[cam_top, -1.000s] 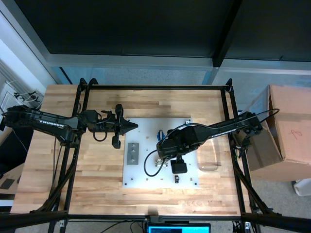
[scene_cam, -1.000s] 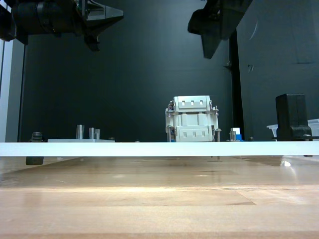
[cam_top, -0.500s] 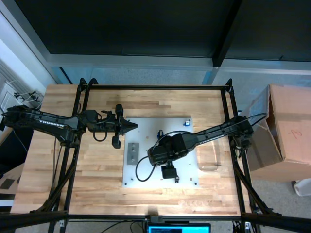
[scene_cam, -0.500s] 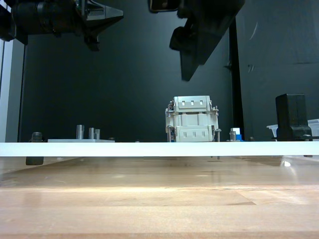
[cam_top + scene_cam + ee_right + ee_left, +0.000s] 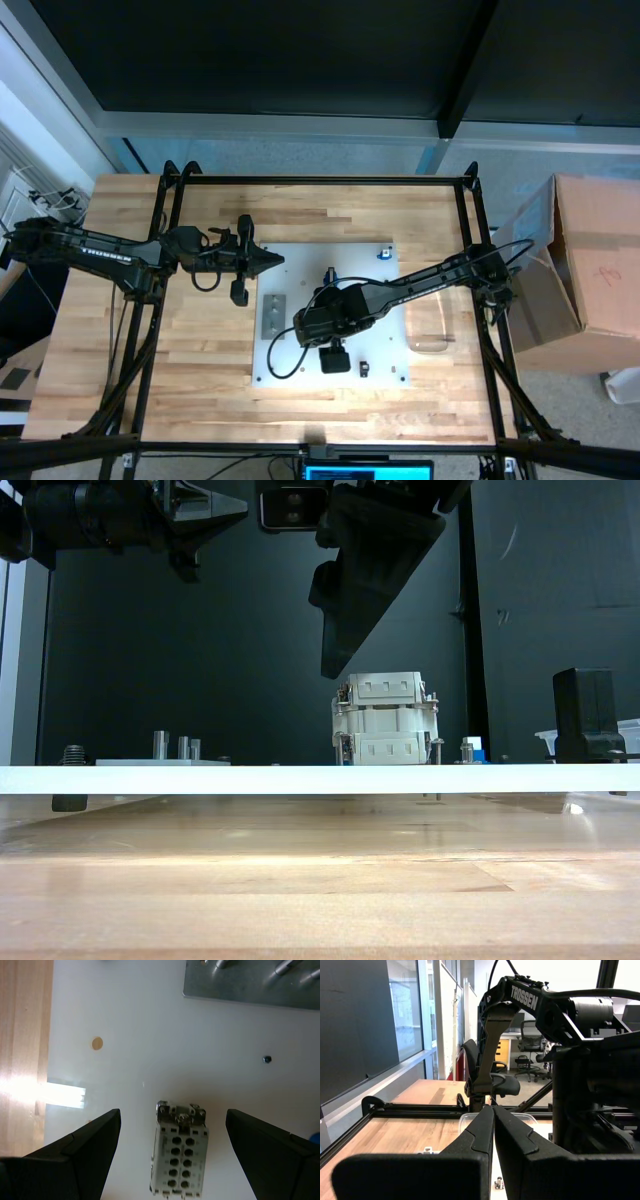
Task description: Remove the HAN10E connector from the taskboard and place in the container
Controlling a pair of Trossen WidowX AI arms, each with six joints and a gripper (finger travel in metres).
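A pale wooden surface [image 5: 200,340] inside a black frame carries the white taskboard [image 5: 290,368]. Dark panels back the room, and a cardboard box [image 5: 590,270] stands well off the taskboard's right side. The clear container [image 5: 431,347] sits just beside the taskboard's right edge.

The HAN10E connector [image 5: 385,720] stands upright in its seat near the taskboard's middle. It is pale grey, in two stacked halves, with ten pin holes in two rows of five on top.

The right gripper [image 5: 173,1125] hangs above the taskboard, fingers spread wide to either side of the connector without touching it. The left gripper [image 5: 493,1125] hovers high over the taskboard's far left corner, clenched on nothing.
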